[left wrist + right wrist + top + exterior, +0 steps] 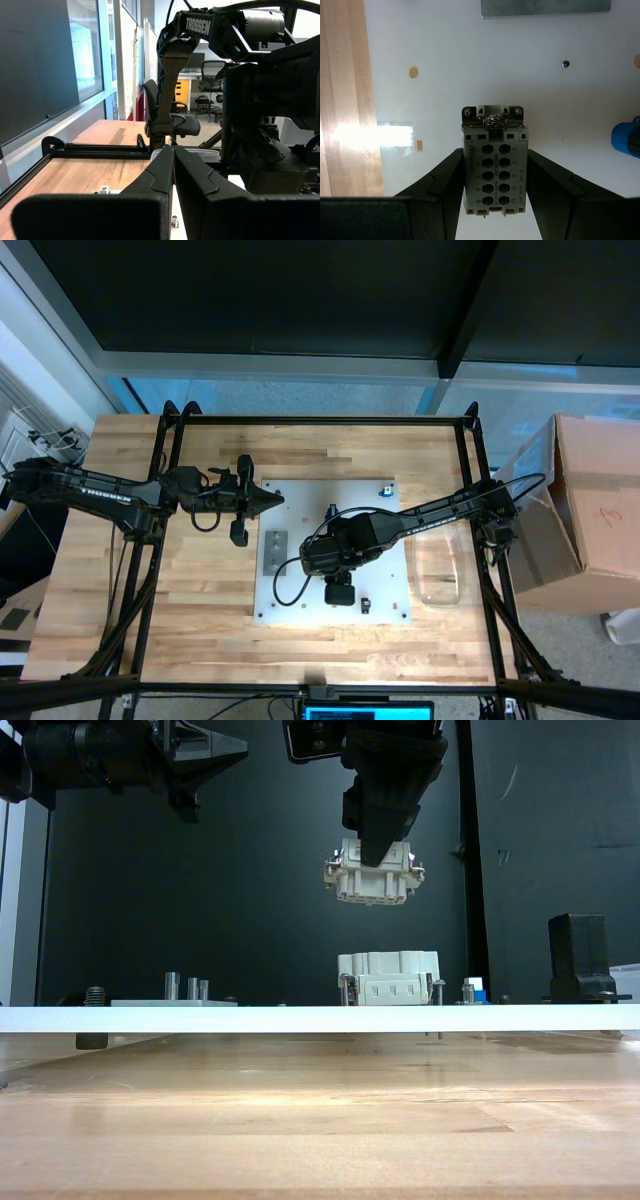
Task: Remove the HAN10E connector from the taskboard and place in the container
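Half done: my right claw grips the plug, lifted clear of its socket; carrying it to the tub remains. My left claw, clenched empty, hovers over the board's left edge.

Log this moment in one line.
HAN10E connector: held, clear of seat; right claw: gripping it above taskboard; left claw: shut, raised at left

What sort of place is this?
Probably a robotics lab: wooden bench, white task board, office chairs behind. Right gripper holds the HAN10E connector above the board; left gripper, shut, hovers at the board's left edge.
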`<control>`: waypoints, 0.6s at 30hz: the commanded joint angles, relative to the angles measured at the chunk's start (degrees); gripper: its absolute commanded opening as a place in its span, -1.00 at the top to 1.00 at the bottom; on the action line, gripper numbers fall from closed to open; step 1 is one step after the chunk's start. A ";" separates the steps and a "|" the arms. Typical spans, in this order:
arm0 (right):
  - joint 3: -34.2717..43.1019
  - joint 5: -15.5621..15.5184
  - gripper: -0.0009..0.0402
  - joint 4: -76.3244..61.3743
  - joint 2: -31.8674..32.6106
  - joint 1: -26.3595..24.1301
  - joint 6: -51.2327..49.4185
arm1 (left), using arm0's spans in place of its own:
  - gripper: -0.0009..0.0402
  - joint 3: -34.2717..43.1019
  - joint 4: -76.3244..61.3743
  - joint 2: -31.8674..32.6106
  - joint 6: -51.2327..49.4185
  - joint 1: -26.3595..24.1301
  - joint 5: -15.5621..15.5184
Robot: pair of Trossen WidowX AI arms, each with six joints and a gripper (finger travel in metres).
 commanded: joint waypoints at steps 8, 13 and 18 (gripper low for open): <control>-2.45 0.04 0.91 0.07 -2.12 -1.55 4.66 | 0.96 0.00 0.02 0.02 0.00 0.00 0.02; -6.54 0.04 0.91 0.13 -5.84 -3.28 5.90 | 0.96 0.00 0.02 0.00 0.00 0.02 0.02; -12.00 0.04 0.91 0.42 -10.43 -5.42 5.81 | 0.96 0.00 0.02 0.00 0.00 0.00 0.02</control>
